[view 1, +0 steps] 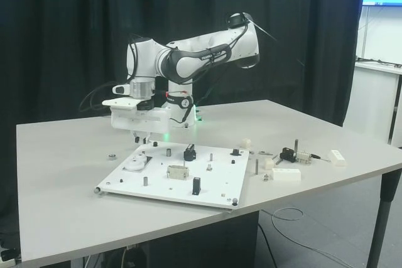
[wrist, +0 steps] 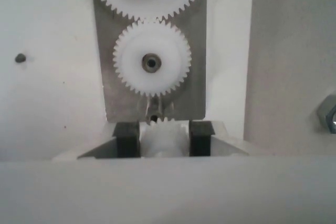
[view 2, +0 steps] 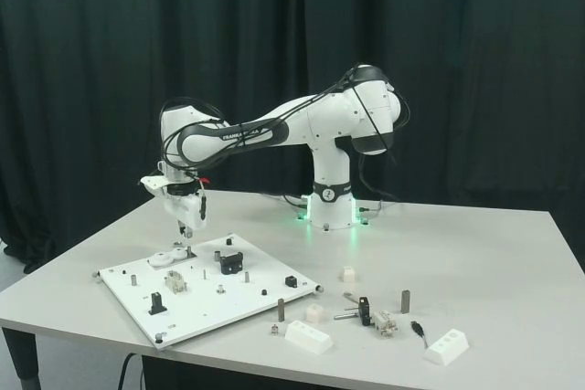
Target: Place small gear.
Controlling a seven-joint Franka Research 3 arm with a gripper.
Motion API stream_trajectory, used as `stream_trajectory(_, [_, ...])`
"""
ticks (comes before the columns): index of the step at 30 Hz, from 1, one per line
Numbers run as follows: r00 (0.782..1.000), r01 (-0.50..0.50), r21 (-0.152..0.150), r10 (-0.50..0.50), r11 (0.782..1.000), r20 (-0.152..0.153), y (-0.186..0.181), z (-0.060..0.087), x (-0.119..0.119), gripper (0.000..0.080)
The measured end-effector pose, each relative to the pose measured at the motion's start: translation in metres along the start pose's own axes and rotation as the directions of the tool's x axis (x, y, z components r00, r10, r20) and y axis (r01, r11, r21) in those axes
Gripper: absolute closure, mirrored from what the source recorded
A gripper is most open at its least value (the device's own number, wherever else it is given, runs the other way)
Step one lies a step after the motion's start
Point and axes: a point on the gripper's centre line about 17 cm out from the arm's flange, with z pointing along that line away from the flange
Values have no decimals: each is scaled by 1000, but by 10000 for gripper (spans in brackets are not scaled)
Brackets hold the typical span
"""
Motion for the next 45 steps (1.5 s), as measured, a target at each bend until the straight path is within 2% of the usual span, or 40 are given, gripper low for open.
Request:
stream_trajectory(5, [1000,8,-14,-8,1000,-14,3,-2,4,606])
stream_trajectory(10, [999,28,-45,-30,999,-41,16,-6,12,606])
stream_trajectory(15, [994,85,-74,-89,994,-57,34,-7,18,606])
stream_trajectory(21, [982,166,-86,-172,982,-73,59,-1,25,606])
stream_trajectory(31, [978,188,-51,-192,981,-87,88,22,40,606])
stream_trajectory(45, [981,185,20,-184,982,-56,100,55,63,607])
